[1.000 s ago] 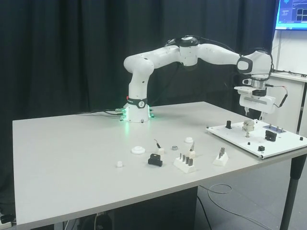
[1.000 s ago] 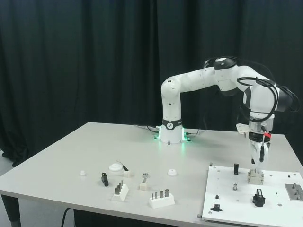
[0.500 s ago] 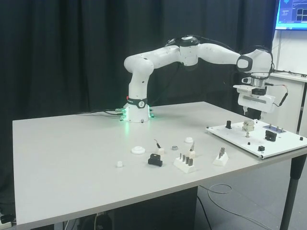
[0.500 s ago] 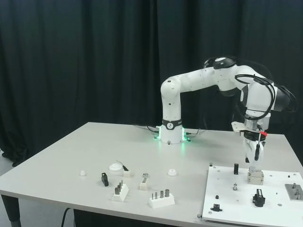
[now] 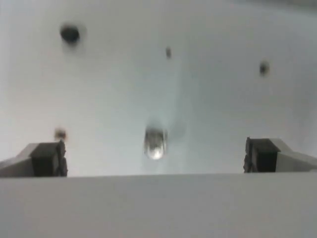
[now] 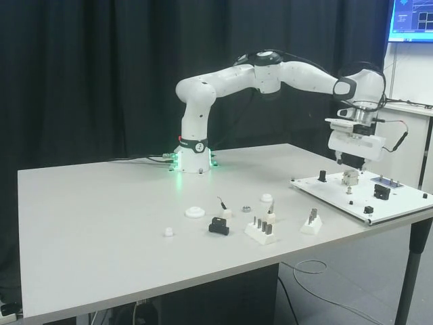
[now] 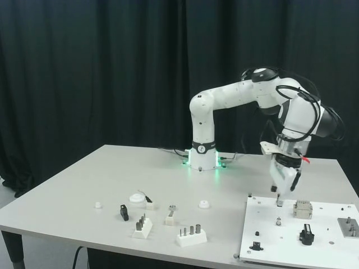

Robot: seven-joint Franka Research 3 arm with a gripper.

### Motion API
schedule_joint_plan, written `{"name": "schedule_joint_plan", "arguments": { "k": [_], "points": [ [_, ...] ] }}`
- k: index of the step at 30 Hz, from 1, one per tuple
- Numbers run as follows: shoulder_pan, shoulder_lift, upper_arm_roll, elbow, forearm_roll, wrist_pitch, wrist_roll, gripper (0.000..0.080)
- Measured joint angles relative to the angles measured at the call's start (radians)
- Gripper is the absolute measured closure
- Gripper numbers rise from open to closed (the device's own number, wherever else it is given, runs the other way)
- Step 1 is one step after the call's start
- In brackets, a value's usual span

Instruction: Pick bolt 4.

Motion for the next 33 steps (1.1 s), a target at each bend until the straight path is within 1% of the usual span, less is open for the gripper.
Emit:
{"name": "schedule_joint_plan", "arguments": {
  "k": [8, 12, 15, 21, 25, 28, 33],
  "points": [
    [-0.039, 0.0, 0.005, -0.013, -0.095, -0.009, -0.137, 0.0003],
    [-0.055, -0.001, 0.008, -0.032, -0.134, -0.012, -0.216, 0.0003],
    [-0.062, -0.003, 0.01, -0.057, -0.161, -0.012, -0.277, 0.0003],
    [-0.066, -0.016, 0.009, -0.134, -0.201, -0.009, -0.41, 0.0003],
    [-0.065, -0.025, 0.007, -0.194, -0.225, 0.006, -0.492, 0.0003],
    [-0.065, -0.029, 0.003, -0.244, -0.232, 0.025, -0.568, 0.0003],
    [-0.064, -0.034, -0.005, -0.329, -0.232, 0.07, -0.733, 0.0003]
  ]
}}
